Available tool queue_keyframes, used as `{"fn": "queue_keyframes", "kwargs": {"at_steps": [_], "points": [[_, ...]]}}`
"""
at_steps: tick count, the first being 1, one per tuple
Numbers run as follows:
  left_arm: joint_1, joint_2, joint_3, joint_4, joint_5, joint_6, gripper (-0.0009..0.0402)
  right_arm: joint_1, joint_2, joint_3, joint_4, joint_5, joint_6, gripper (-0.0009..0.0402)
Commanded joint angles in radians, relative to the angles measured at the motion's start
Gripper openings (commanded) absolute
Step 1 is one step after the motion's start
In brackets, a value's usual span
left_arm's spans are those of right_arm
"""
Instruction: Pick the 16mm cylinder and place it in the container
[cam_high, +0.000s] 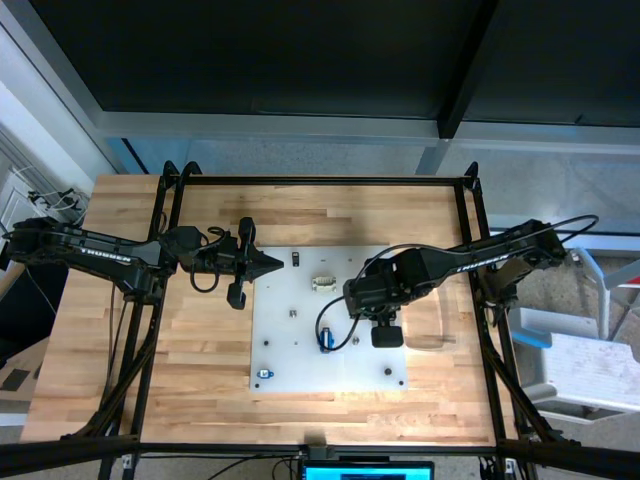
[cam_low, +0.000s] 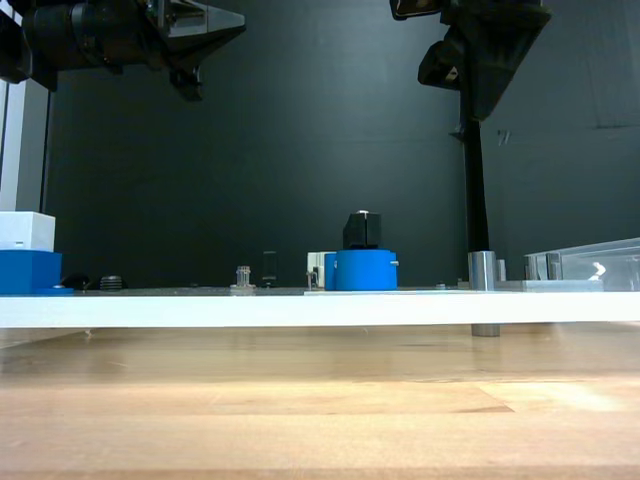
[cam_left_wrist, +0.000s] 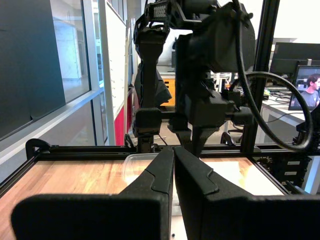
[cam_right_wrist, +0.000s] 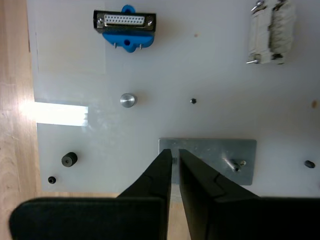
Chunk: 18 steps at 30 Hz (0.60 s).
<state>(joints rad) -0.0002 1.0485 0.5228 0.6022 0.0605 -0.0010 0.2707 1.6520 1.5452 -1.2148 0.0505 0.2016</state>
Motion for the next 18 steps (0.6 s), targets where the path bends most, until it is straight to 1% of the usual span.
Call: {"fn": "queue_keyframes", "kwargs": {"at_steps": [1, 11, 16, 18], "points": [[0.0, 0.0, 0.0, 0.0, 0.0, 0.0, 0.0, 0.017, 0.023, 0.0, 0.006, 0.0, 0.003, 0.0045], [0.0, 0.0, 0.0, 0.0, 0.0, 0.0, 0.0, 0.042, 0.074, 0.0, 0.041, 0.001, 0.038, 0.0117], [0.0, 0.0, 0.0, 0.0, 0.0, 0.0, 0.0, 0.051, 0.092, 0.0, 0.055, 0.002, 0.056, 0.014], [0.0, 0.0, 0.0, 0.0, 0.0, 0.0, 0.0, 0.053, 0.11, 0.0, 0.055, 0.011, 0.056, 0.0147]]}}
